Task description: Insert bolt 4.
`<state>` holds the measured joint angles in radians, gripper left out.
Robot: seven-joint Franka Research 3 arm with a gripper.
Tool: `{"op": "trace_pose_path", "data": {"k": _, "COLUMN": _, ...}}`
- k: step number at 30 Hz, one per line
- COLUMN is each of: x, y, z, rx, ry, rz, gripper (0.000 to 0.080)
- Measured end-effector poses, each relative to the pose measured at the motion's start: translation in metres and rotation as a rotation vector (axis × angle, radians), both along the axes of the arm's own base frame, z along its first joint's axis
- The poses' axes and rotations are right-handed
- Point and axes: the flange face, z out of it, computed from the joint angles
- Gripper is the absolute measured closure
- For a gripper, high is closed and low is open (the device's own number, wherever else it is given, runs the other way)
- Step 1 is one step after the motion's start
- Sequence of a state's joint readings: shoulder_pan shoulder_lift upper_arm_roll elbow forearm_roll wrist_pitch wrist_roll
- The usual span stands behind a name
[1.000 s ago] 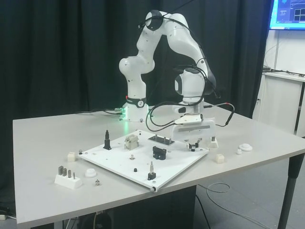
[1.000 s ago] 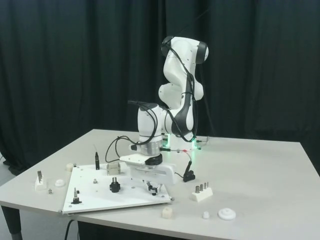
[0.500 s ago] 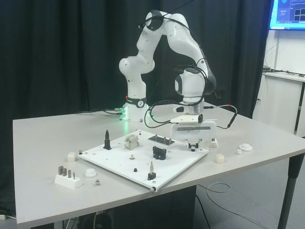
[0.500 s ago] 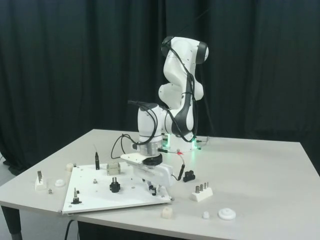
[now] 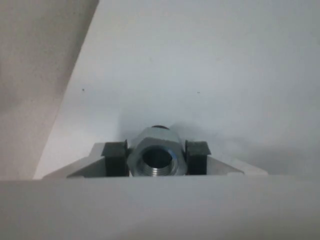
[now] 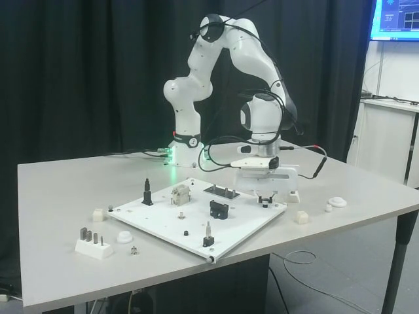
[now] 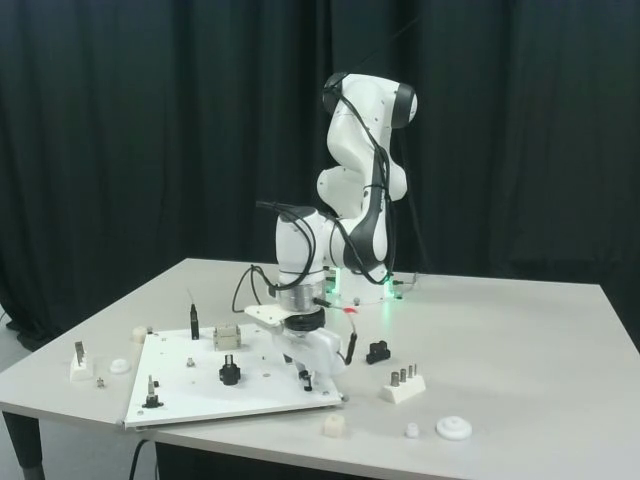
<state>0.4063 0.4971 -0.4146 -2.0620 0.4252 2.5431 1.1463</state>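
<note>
Wrist view: the pincer (image 5: 156,159) is clenched on the hex-headed bolt (image 5: 156,152), held between both pads directly above the white board (image 5: 210,75).

First room view: the pincer (image 6: 266,198) sits low over the board's (image 6: 196,222) corner. A tilted bolt could jam or cross-thread.

Second room view: compared with one second earlier, the wrist has rotated about the bolt axis.

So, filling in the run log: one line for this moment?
gripper: shut on grey metal hex-headed bolt | place: over white assembly board, near its edge | bolt seating: cannot tell
</note>
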Motion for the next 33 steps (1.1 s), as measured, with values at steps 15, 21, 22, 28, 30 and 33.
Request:
{"op": "trace_pose_path", "data": {"k": 15, "x": 0.0004, "y": 0.0006, "z": 0.0, "rx": 0.009, "ry": 0.009, "rz": -0.196, "gripper": 0.056}}
{"op": "trace_pose_path", "data": {"k": 21, "x": 0.0007, "y": 0.0009, "z": 0.0, "rx": 0.011, "ry": 0.012, "rz": -0.28, "gripper": 0.056}}
{"op": "trace_pose_path", "data": {"k": 22, "x": 0.0008, "y": 0.0009, "z": 0.0, "rx": 0.011, "ry": 0.013, "rz": -0.295, "gripper": 0.056}}
{"op": "trace_pose_path", "data": {"k": 28, "x": 0.0015, "y": 0.0027, "z": 0.0, "rx": 0.003, "ry": 0.018, "rz": -0.37, "gripper": 0.056}}
{"op": "trace_pose_path", "data": {"k": 30, "x": 0.0018, "y": 0.0036, "z": 0.0, "rx": -0.001, "ry": 0.02, "rz": -0.392, "gripper": 0.056}}
{"op": "trace_pose_path", "data": {"k": 33, "x": 0.0023, "y": 0.005, "z": 0.0, "rx": -0.006, "ry": 0.021, "rz": -0.433, "gripper": 0.056}}
